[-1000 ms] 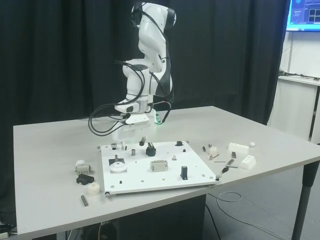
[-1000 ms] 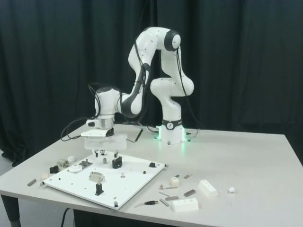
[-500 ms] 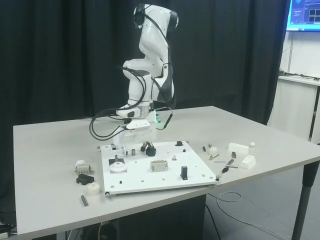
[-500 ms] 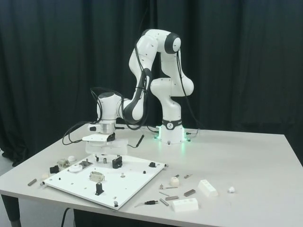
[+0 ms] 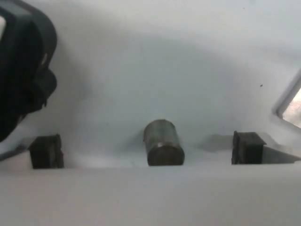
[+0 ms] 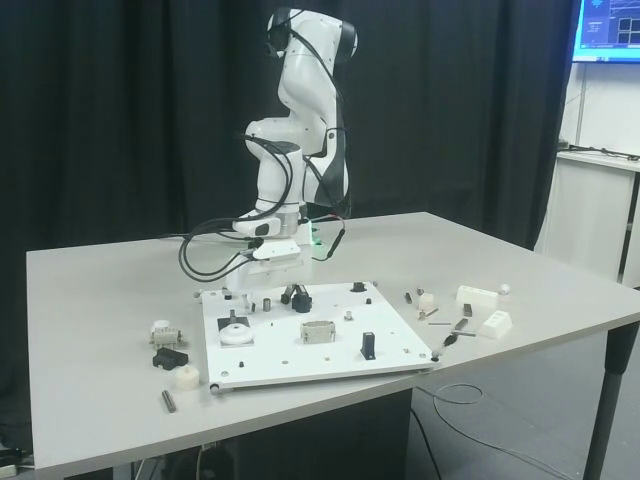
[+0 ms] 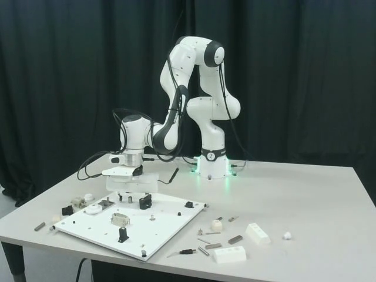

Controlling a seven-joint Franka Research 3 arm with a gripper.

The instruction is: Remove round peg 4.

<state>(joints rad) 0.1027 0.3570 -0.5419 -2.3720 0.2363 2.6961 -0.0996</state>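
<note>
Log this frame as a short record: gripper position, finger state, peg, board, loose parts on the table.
gripper: low over the far edge of the white board
fingers: open, one on each side of the peg, not touching it
round peg: upright, seated in the board
loose parts: white blocks on the grey table beside the board

1 arm, 1 white board, 1 table.
</note>
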